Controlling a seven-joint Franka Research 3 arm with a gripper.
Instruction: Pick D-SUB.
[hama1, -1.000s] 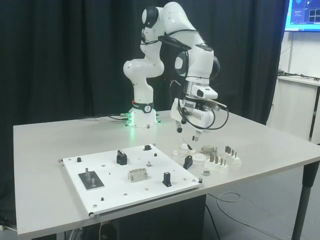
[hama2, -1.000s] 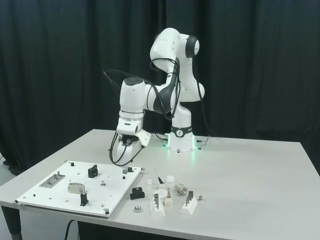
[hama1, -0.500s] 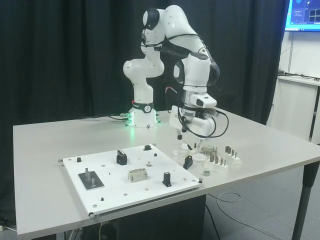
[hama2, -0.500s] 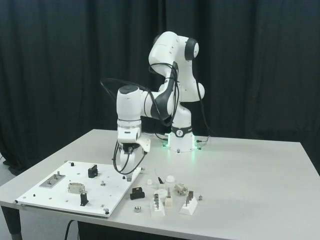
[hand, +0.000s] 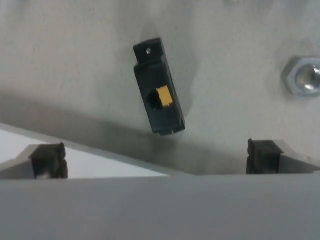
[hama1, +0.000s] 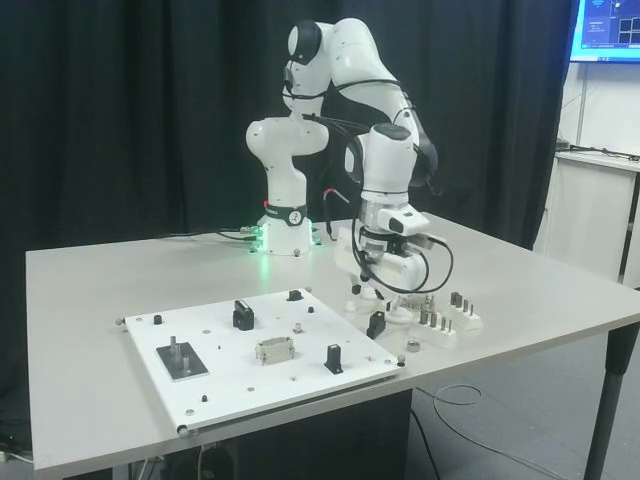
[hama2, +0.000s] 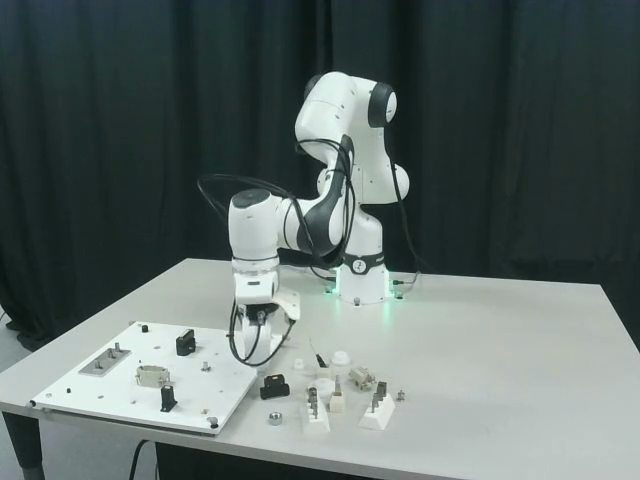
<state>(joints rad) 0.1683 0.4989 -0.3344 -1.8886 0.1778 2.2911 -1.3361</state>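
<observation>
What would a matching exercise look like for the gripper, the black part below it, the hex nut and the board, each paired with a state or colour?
1 gripper
2 black part
3 hex nut
4 board

A white, carrying mounted parts
B open
C grey, six-sided
D lying on the table by the board's edge

Pairs: 1-B, 2-D, 3-C, 4-A
</observation>
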